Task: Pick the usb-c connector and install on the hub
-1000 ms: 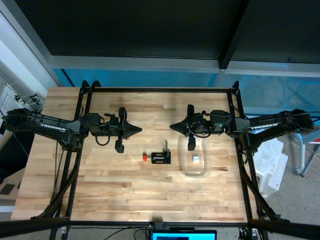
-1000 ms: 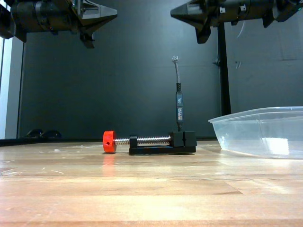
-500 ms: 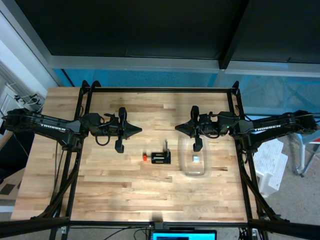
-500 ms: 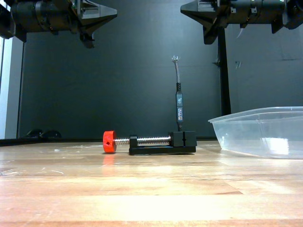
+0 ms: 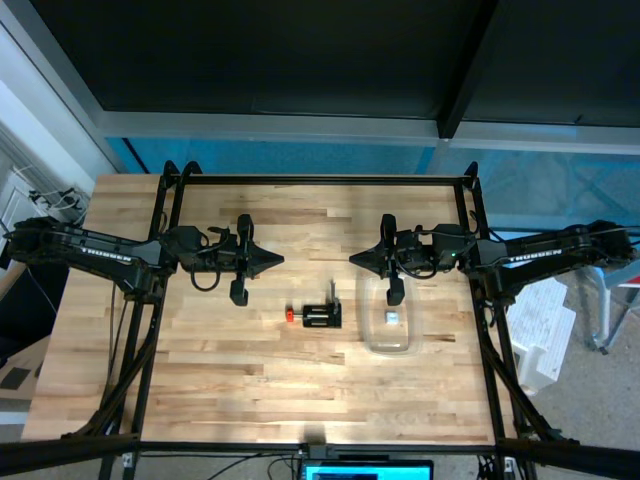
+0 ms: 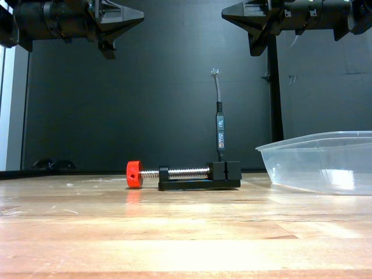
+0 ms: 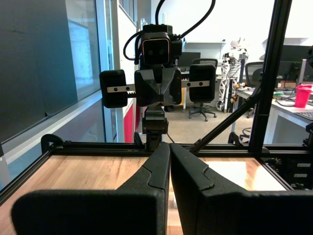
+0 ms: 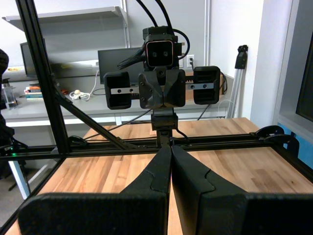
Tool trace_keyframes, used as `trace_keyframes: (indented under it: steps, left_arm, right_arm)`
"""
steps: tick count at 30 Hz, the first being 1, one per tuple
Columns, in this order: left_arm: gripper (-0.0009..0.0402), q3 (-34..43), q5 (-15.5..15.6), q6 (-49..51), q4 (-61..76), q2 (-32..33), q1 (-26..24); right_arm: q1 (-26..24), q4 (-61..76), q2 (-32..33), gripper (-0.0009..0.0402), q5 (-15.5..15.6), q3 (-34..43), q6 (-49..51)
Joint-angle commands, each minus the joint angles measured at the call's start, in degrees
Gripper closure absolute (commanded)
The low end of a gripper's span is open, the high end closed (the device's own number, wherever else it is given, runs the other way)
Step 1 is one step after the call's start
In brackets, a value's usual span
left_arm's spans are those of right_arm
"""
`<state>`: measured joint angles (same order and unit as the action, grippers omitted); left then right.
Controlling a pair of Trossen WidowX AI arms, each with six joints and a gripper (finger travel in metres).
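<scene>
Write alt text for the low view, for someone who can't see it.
The black connector stands upright on the vise, unheld, its braided cable rising. The left gripper and right gripper, both shut, hang high above; a clear tray sits at right.

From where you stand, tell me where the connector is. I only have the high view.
Observer: In the low view, the connector stands upright on the vise. Its cable rises free, and nothing holds it.
Operator: Report the right gripper.
Observer: Its wrist view shows the right gripper shut on nothing. It hangs high above the table.
Operator: Now the left gripper.
Observer: The left gripper is shut and empty, equally high, left of the vise.
</scene>
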<state>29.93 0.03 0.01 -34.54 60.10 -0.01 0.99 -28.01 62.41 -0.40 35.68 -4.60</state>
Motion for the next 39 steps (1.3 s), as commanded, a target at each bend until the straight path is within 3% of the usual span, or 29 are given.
trace_keyframes:
  steps: [1,39]
  left_arm:
    - [0.0393,0.02,-0.02,0.00,-0.02,0.02,0.00]
    - [0.0393,0.02,-0.02,0.00,-0.02,0.00,0.02]
  right_arm:
    - [-0.02,0.04,0.07,0.0394,-0.04,0.09,0.09]
    - [0.00,0.35,0.04,0.0393,-0.02,0.13,1.95]
